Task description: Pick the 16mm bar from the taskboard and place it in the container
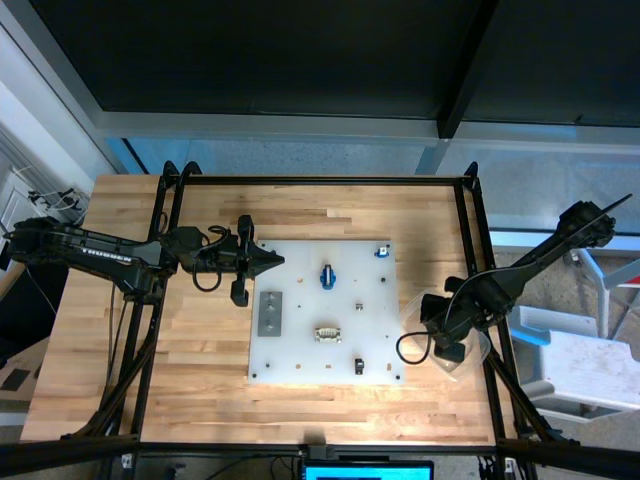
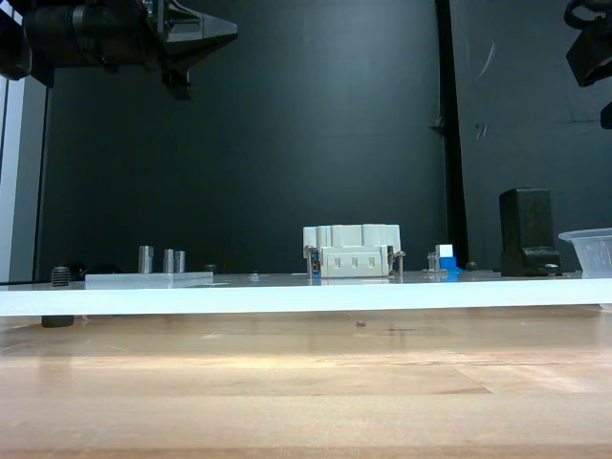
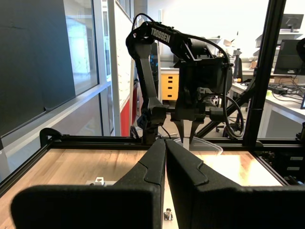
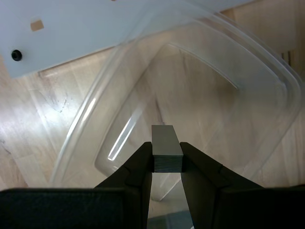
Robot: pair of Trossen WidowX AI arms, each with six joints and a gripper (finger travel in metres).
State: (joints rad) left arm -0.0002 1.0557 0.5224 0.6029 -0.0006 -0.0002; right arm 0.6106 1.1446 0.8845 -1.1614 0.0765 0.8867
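In the right claw (image 4: pixel 167 153) a small grey bar (image 4: pixel 166 142) is pinched over the clear tray (image 4: pixel 267 71); it should be lowered well inside before release. The left claw (image 1: pixel 270 259) is closed above the board (image 1: pixel 300 360), at its left edge.

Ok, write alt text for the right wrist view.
The right gripper clamps the 16mm bar above the clear container on the table. A corner of the white taskboard shows beyond it. The left gripper, outside this view, hovers shut above the taskboard's far left corner.
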